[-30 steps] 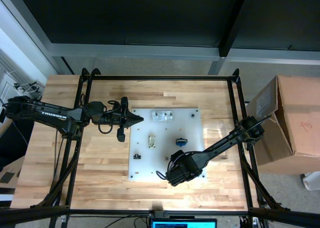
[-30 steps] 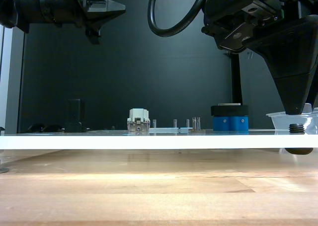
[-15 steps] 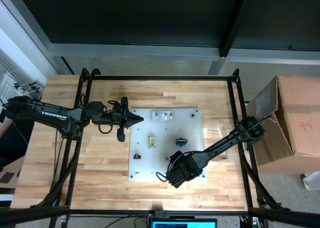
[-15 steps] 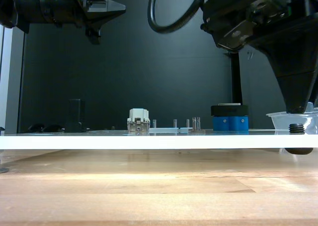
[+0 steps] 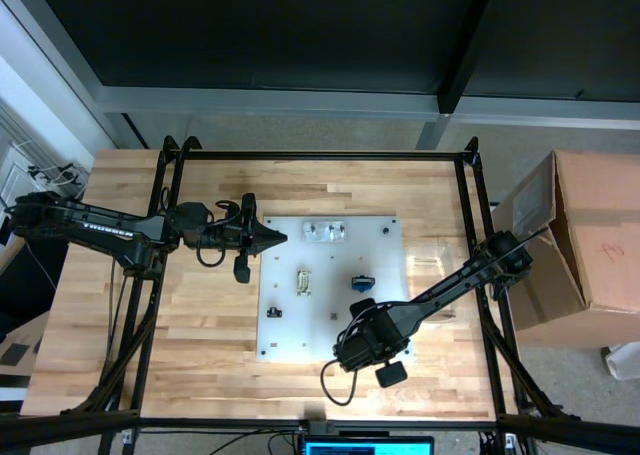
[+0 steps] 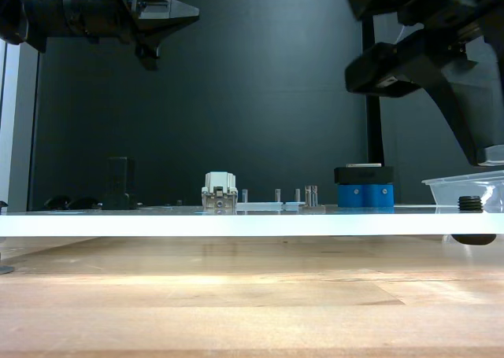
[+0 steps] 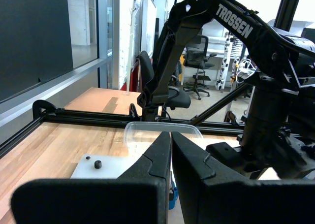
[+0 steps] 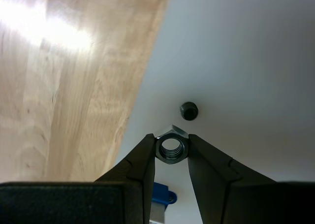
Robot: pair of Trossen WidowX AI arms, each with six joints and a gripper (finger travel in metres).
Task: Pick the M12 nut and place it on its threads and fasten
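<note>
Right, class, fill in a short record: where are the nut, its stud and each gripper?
Nut: held between the jaws of the right gripper, above the board, clear of its stud
Stud: bare, ribs showing
Right gripper: raised over the board, near the stud
Left gripper: jaws shut, raised over the board's left edge

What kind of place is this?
Probably a robotics lab: office chairs beyond a black-framed wooden table, white task board. Left gripper, shut, hovers at the board's far left; right gripper holds the nut above its bare stud.
</note>
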